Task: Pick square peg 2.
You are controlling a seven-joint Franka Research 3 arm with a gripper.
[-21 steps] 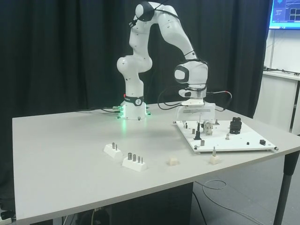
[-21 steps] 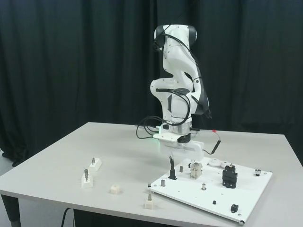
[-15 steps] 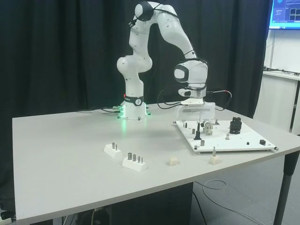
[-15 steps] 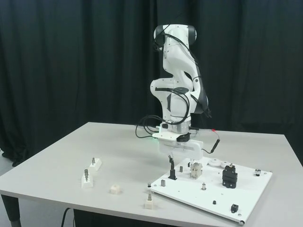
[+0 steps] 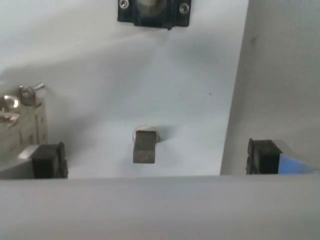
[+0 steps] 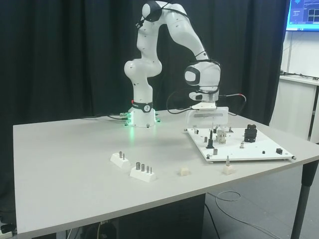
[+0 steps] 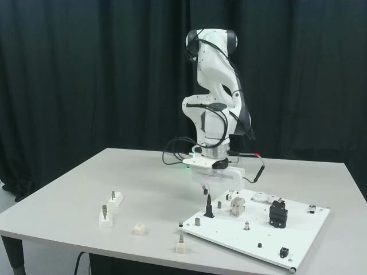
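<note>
In the wrist view a small grey square peg (image 5: 144,147) stands upright on the white board (image 5: 190,90), low between my two black fingertips (image 5: 47,160). My gripper (image 5: 155,158) is open, with both fingers wide apart and clear of the peg. In the room views the gripper (image 7: 206,192) hangs just above the board's near-left part, over a peg in a black base (image 7: 209,211). From the first room camera the gripper (image 6: 212,127) shows above that same peg (image 6: 210,144).
The white board (image 6: 249,152) carries several fixtures: a black block (image 7: 278,215), a metal bracket (image 7: 237,205) and a black holder (image 5: 154,11). On the grey table stand two white peg blocks (image 6: 143,172), (image 6: 119,158) and two small blocks (image 6: 184,172), (image 6: 228,169).
The arm has lifted the gripper a little higher above the board. The pegs and fixtures have stayed in place.
</note>
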